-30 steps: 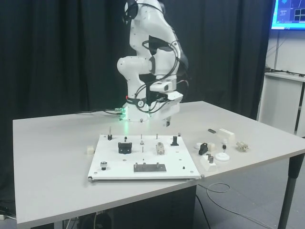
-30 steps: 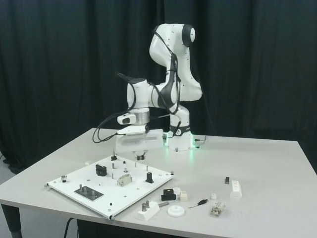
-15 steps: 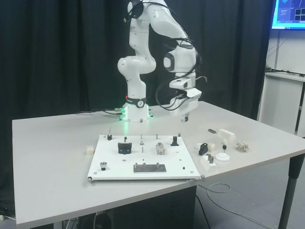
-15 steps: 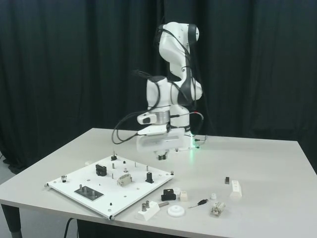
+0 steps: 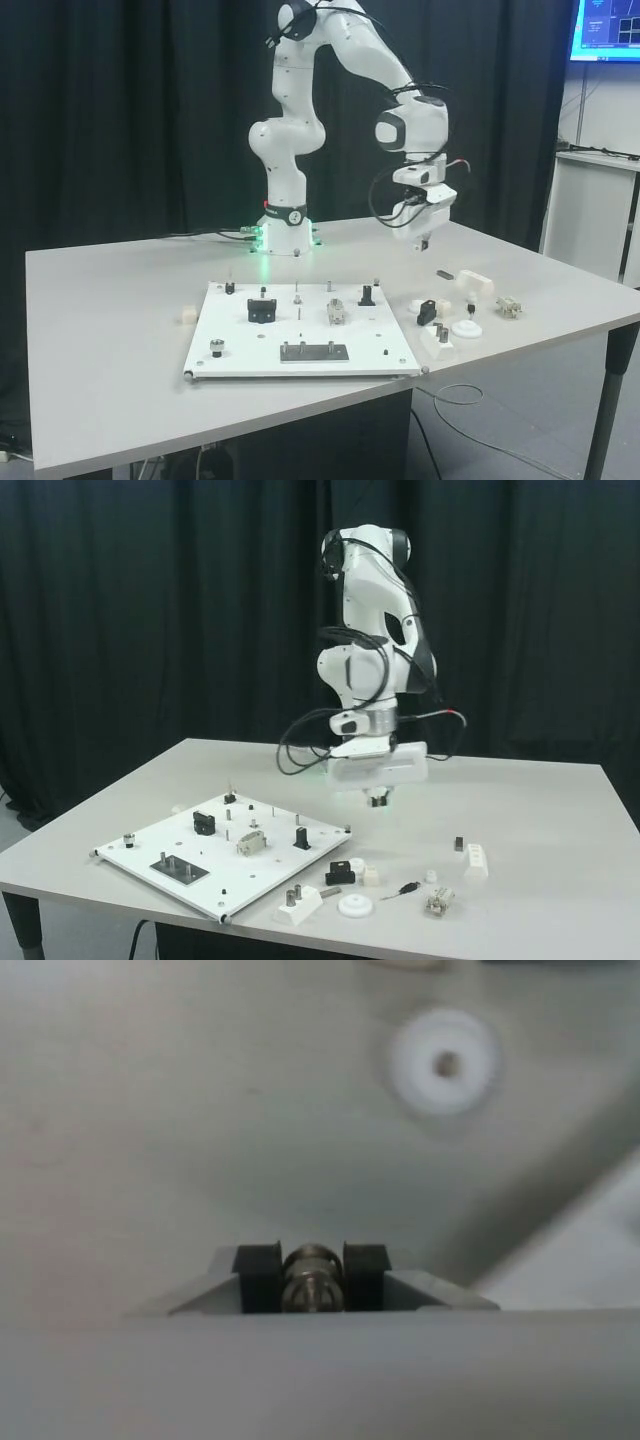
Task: Place BNC.
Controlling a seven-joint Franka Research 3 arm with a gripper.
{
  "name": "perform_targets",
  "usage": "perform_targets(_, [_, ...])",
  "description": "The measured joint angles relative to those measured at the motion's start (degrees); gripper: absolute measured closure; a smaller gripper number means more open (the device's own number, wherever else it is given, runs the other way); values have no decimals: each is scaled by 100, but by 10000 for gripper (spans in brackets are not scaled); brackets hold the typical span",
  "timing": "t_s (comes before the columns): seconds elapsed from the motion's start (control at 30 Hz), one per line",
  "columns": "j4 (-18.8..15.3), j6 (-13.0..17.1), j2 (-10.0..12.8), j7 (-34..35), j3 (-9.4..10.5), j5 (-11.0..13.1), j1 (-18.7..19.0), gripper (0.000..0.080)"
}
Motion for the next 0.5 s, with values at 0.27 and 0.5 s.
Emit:
perform_targets(0.27, [116,230,342,404,59,-52,315,676])
perform_targets(0.5, [276,482,732,535,61,-61,529,676])
